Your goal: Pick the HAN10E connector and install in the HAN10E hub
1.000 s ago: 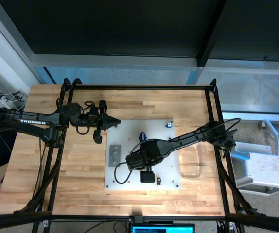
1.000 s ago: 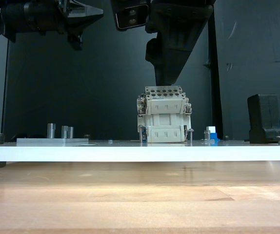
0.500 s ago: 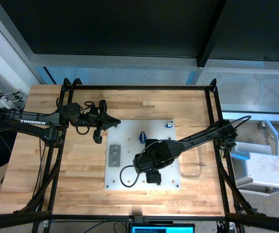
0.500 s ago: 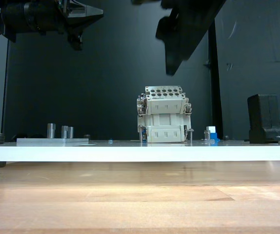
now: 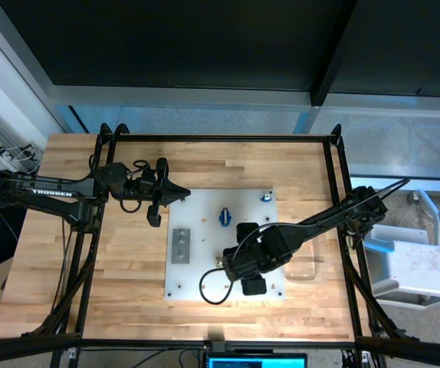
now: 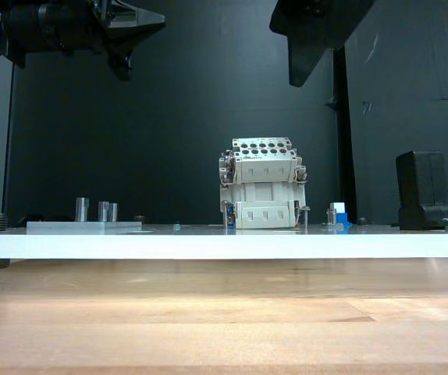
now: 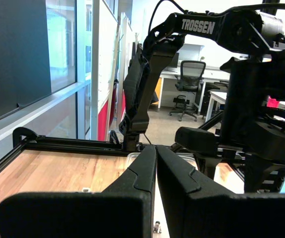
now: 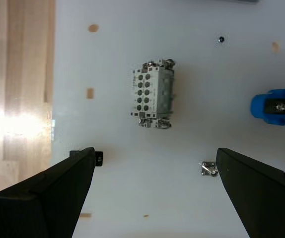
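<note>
han10e connector (image 8: 151, 94), atop the han10e hub (image 6: 264, 213), is judged light, rigid, best gripped by its long sides. right gripper (image 8: 155, 153) is spread empty above the hub; left gripper (image 7: 155, 153) is closed, well apart.

Beige HAN10E connector (image 8: 152, 93) w/ dark dots, white board (image 8: 192, 178), black left hand (image 7: 155, 148), right hand (image 8: 155, 151).

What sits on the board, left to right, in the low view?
Grey metal plate, HAN10E connector atop HAN10E hub, blue fitting, black block. Overhead: left gripper at left, right gripper right of centre.
</note>
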